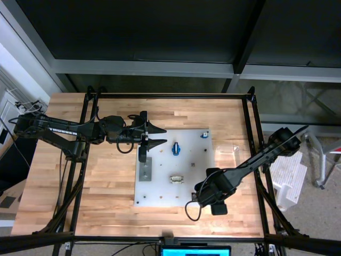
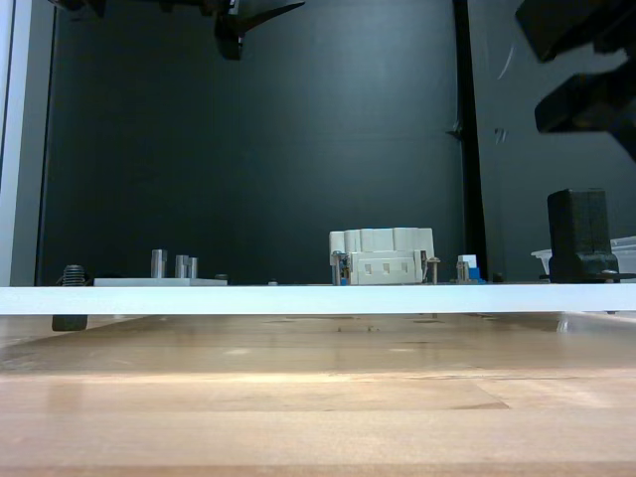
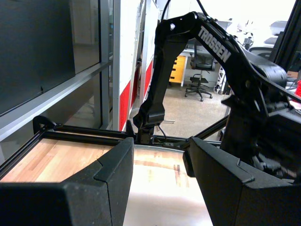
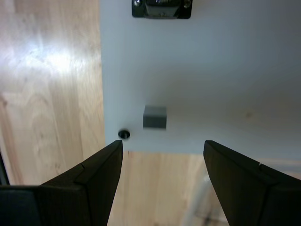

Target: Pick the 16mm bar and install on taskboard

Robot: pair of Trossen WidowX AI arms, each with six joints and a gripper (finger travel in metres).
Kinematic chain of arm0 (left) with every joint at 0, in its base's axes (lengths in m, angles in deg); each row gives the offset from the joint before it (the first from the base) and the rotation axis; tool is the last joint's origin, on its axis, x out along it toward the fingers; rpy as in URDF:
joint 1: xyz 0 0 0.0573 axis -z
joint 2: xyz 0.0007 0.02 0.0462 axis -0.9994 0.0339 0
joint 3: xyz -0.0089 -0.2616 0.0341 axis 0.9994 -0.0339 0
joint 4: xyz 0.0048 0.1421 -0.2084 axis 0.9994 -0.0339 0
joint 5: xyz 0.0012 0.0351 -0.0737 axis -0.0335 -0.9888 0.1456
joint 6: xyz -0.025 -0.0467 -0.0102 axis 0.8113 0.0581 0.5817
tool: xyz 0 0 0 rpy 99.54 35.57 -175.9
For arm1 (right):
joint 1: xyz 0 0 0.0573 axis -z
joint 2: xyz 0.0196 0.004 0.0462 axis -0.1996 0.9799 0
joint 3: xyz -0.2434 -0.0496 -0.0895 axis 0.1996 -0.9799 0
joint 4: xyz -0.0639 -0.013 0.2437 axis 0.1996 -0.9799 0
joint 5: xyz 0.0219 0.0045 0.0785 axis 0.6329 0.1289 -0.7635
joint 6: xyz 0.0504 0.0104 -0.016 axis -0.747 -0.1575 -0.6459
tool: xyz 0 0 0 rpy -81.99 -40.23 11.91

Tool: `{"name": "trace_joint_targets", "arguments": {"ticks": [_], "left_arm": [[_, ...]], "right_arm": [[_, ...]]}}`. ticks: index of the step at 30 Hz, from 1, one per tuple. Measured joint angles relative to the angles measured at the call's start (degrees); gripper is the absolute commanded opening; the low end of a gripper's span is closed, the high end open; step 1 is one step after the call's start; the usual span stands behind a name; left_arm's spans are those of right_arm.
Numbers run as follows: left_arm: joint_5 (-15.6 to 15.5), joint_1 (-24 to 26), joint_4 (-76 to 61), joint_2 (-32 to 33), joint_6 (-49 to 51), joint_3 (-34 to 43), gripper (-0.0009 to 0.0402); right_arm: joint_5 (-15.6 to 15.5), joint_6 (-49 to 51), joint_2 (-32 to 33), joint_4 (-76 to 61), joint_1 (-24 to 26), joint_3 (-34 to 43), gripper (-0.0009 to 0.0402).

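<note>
While the black left gripper (image 1: 164, 136) hovers with open jaws over the white taskboard's (image 1: 192, 176) far-left part, the black right gripper (image 4: 163, 143) hangs with open jaws above its near-right corner. Short metal bars (image 2: 171, 264) stand upright on a grey plate (image 1: 145, 172); I cannot tell which is the 16mm bar.

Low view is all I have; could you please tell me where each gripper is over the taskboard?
Observer: In the high view, the left gripper is open above the taskboard's far left corner.
Operator: Thank you, and the right one?
Observer: The right gripper is open over the near right corner, facing a small grey block on the board.
Operator: Is that the 16mm bar?
Observer: I cannot tell; both wrist views show each gripper empty.
</note>
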Motion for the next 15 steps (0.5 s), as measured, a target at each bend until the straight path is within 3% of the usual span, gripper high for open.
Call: {"name": "trace_joint_targets", "arguments": {"ticks": [11, 15], "left_arm": [[0.02, 0.0, 0.02, 0.0, 0.02, 0.0, 0.0163], [0.02, 0.0, 0.02, 0.0, 0.02, 0.0, 0.0163]], "right_arm": [[0.13, 0.46, -4.76, -1.86, -0.07, -0.79, 0.0223], [1.79, 0.61, -5.18, -1.84, -0.09, -0.9, 0.0216]]}}
